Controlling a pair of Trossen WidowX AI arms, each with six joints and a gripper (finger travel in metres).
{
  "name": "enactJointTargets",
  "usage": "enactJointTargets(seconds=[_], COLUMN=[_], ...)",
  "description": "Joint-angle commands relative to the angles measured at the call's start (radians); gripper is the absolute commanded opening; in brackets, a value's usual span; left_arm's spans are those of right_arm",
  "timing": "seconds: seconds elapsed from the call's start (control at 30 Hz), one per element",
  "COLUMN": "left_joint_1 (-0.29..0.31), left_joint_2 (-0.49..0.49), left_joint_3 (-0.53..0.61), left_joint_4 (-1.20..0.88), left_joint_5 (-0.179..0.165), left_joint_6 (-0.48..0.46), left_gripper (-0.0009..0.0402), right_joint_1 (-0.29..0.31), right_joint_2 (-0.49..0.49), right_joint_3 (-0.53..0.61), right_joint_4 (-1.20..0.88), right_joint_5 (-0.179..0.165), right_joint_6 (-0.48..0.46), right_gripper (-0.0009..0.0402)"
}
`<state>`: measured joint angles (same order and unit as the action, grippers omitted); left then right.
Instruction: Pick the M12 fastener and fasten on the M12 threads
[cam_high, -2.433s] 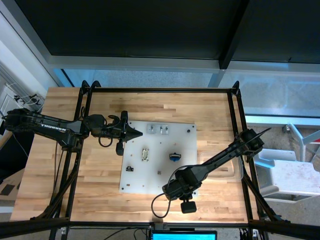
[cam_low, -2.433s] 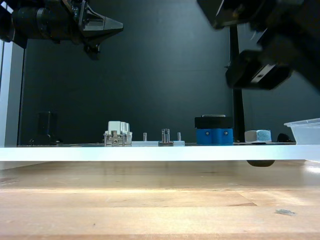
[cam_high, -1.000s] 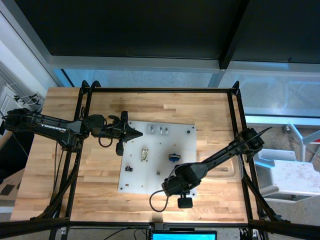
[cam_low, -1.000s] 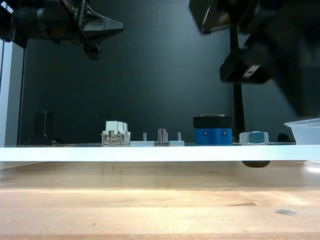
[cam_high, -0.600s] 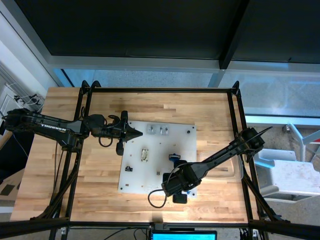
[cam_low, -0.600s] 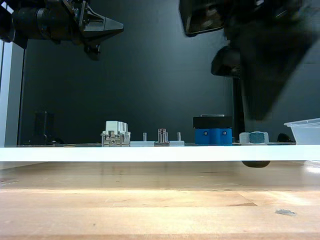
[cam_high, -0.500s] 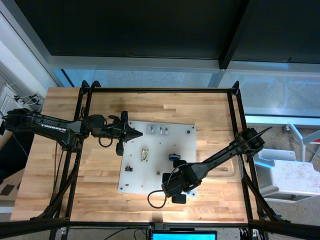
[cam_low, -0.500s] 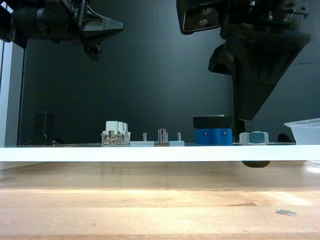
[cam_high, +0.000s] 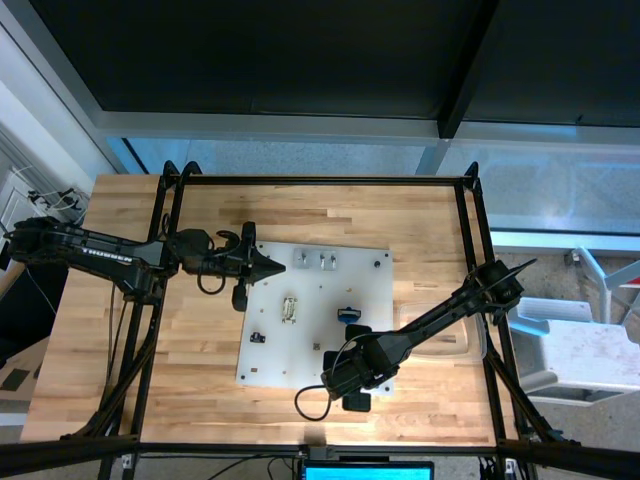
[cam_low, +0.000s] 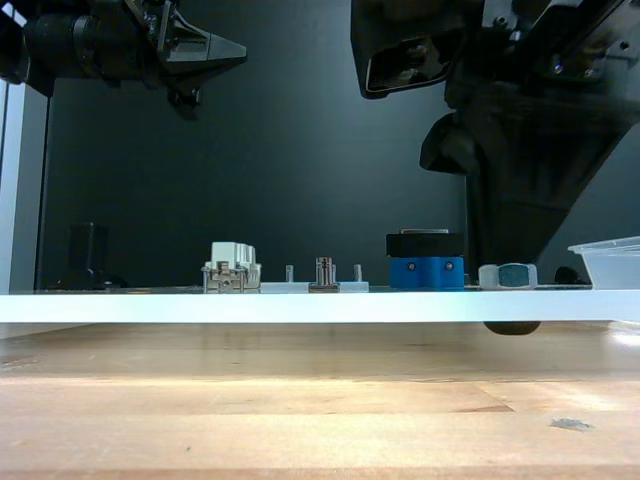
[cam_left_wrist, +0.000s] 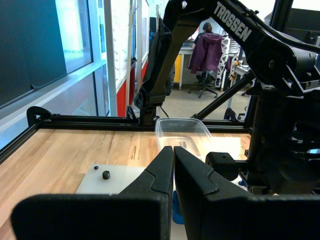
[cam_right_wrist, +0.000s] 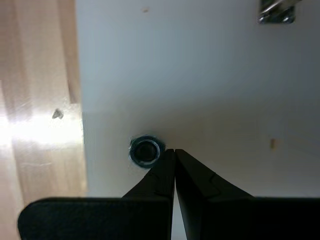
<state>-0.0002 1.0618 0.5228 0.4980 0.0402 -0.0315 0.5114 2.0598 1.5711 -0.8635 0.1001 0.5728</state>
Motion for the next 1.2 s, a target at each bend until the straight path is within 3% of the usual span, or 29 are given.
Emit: enactJointTargets(seconds=[0.03, 0.17, 0.57, 1.07, 1.2], left_joint_1=[0.000, 0.000, 0.000, 0.000, 0.000], left_joint_2=[0.000, 0.000, 0.000, 0.000, 0.000], left_joint_3=[0.000, 0.000, 0.000, 0.000, 0.000], left_joint_4=[0.001, 0.000, 0.002, 0.001, 0.001], left_joint_5=[0.000, 0.000, 0.000, 0.000, 0.000], left_joint_6=[0.000, 0.000, 0.000, 0.000, 0.000], left_gripper=[0.0000, 0.0000, 0.0000, 0.0000, 0.0000], right_joint_1=[0.000, 0.000, 0.003, 0.004, 0.004], right_joint_2=[-0.005, -0.012, -0.024, -0.117, -0.150], right_joint_3=[0.003, 0.003, 0.002, 0.002, 0.002], right_joint_4=[0.000, -0.002, -0.013, -0.015, -0.015], right_joint_5=[-0.075, -0.156, -0.149, -0.141, -0.117], right_joint_6=[-0.005, -0.030, -0.031, -0.031, -0.031], right_gripper=[0.0000, 0.0000, 0.0000, 0.0000, 0.0000])
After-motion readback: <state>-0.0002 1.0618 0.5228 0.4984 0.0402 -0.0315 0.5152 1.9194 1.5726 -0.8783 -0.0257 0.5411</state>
